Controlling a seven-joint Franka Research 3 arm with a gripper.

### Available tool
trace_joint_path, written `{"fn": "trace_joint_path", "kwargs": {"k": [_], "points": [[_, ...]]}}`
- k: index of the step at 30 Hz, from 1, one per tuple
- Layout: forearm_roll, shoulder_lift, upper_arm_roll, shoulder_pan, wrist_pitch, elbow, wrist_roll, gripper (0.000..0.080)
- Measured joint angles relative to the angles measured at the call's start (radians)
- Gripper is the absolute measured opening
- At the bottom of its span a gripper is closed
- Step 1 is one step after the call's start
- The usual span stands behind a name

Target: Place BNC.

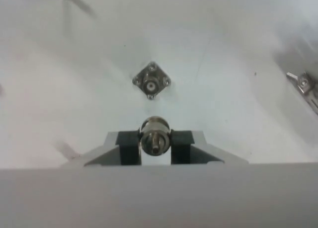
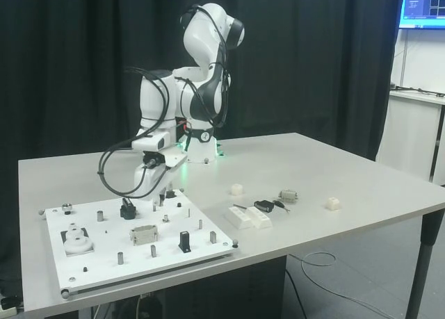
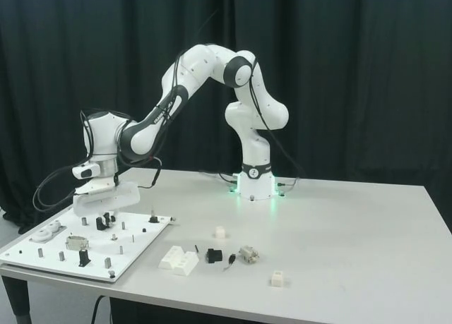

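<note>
Between the black pads of the gripper (image 1: 155,144), low in the middle of the wrist view, sits the plug (image 1: 155,133), clamped from both sides. Its socket (image 1: 151,81) lies just above it in the frame, on the white board (image 1: 74,89), apart from the plug. To seat it well, I would centre the plug over the socket, keep it upright, then descend slowly.

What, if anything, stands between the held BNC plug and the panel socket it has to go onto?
Nothing visible. In the wrist view the gripper is shut on the BNC plug, and only bare white board lies between it and the square-flanged socket.
</note>
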Motion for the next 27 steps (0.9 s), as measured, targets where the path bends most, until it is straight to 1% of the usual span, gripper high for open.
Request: {"fn": "trace_joint_path", "kwargs": {"k": [4,27], "points": [[0.0,-0.004,-0.003,0.0,-0.011,0.004,0.0,0.0124],[0.004,-0.004,-0.002,0.0,-0.011,0.006,0.004,0.0124]]}}
